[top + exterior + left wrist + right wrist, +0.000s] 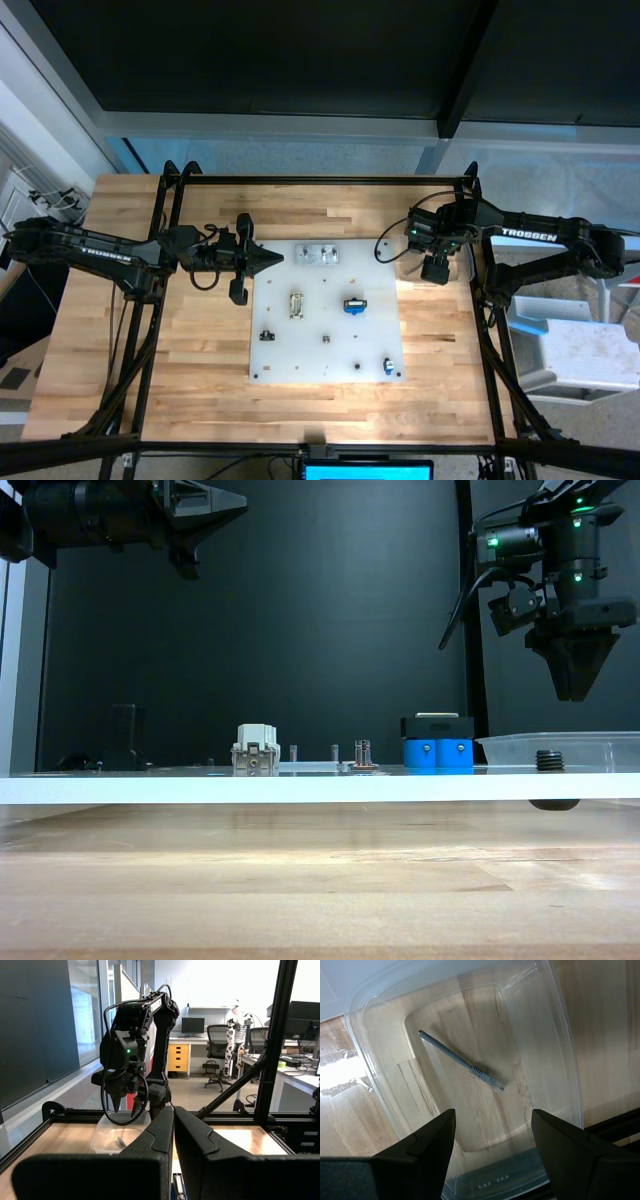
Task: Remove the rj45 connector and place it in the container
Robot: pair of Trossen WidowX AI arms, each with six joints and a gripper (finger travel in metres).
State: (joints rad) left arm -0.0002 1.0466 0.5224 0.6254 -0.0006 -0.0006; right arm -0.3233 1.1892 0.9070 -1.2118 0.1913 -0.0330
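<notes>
Rj45 connector (480,1072) inside container (556,1050), beneath spread right gripper (492,1115); left gripper (272,258) closed over board (310,362)

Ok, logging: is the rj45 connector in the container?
Yes, rj45 connector lies in the container under open right gripper; left gripper hovers beside the board.

High view overhead, low view level along table (300,880), left claw (173,1110) camera faces right claw (125,1111), both wrists apparently sharing container (106,1134).
</notes>
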